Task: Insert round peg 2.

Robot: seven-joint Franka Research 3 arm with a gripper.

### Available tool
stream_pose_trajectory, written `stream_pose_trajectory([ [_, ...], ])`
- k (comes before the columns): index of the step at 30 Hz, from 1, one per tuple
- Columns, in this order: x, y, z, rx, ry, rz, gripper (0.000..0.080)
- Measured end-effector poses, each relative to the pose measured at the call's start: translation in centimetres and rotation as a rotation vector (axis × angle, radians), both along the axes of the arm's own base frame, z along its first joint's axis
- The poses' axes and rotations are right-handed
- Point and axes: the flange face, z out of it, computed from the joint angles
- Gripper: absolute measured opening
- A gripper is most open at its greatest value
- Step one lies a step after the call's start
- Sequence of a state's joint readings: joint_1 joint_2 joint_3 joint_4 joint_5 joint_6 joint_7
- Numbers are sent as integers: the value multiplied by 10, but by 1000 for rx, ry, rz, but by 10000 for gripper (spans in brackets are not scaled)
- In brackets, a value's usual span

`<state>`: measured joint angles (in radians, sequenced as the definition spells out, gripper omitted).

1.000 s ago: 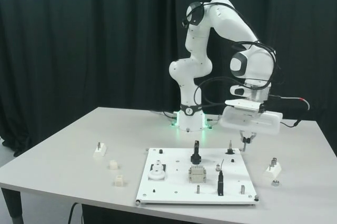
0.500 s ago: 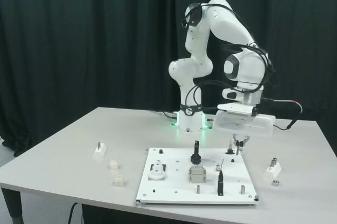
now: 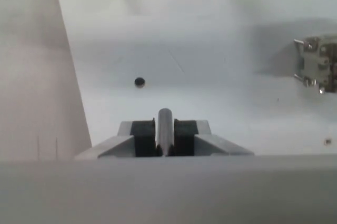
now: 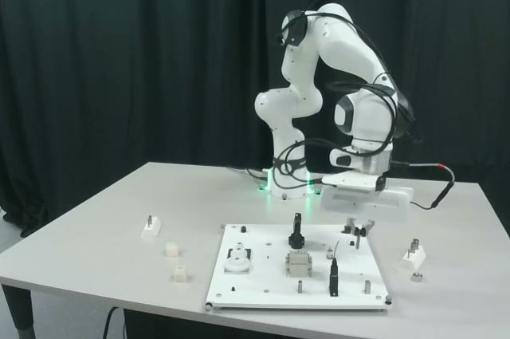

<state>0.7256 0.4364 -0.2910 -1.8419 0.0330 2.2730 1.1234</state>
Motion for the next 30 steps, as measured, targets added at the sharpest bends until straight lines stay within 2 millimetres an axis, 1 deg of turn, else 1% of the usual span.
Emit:
stream_pose_trajectory([
  [11,9,-3,-15,4,18,63,69],
  [30,11,-6,-39,26,41,36,69],
])
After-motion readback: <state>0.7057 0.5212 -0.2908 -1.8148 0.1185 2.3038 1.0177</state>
